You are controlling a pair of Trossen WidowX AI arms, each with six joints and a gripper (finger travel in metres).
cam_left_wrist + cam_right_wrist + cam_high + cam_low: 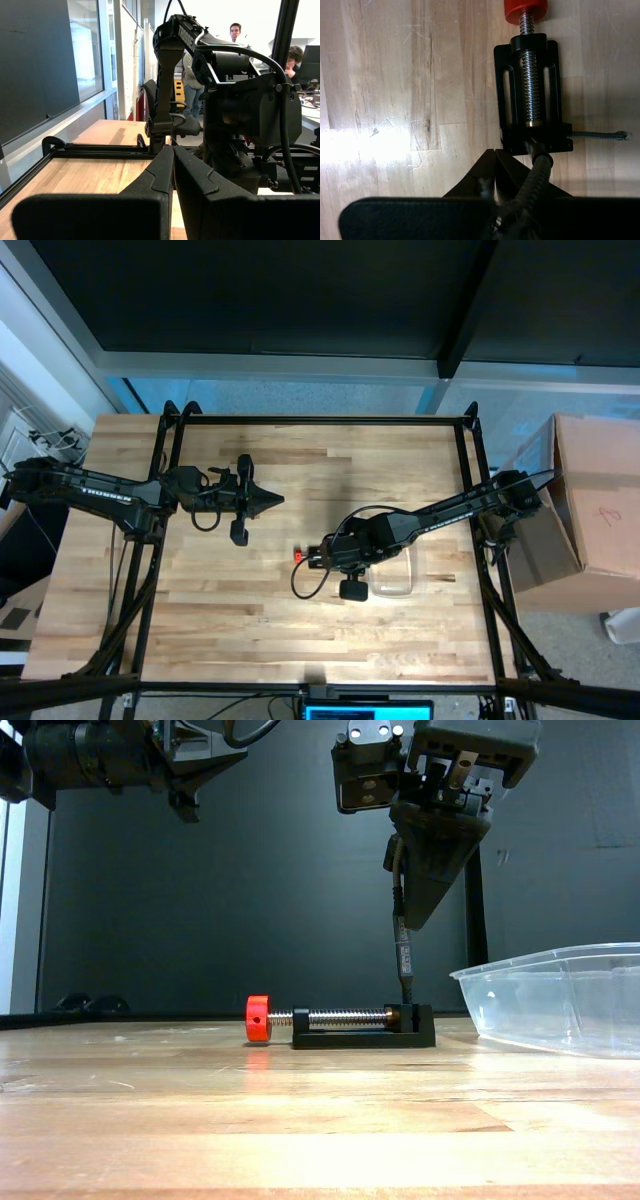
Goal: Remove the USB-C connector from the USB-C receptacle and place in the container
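The USB-C connector (405,960) stands upright in the receptacle at the right end of the black clamp fixture (365,1025), which has a red knob (258,1018). Its braided cable (538,167) rises along the side of my right gripper (415,923). That gripper hangs just above the fixture, its fingers (487,162) shut against each other, the cable beside them rather than between them. The clear container (560,1000) sits on the table to the right of the fixture (312,557). My left gripper (272,500) hovers high over the table's left part, shut on nothing.
A loose cable end (619,135) lies on the wood beside the fixture. A black metal frame (320,421) borders the tabletop. A cardboard box (595,505) stands off the right edge. The cable loops (300,585) onto the table near the right gripper.
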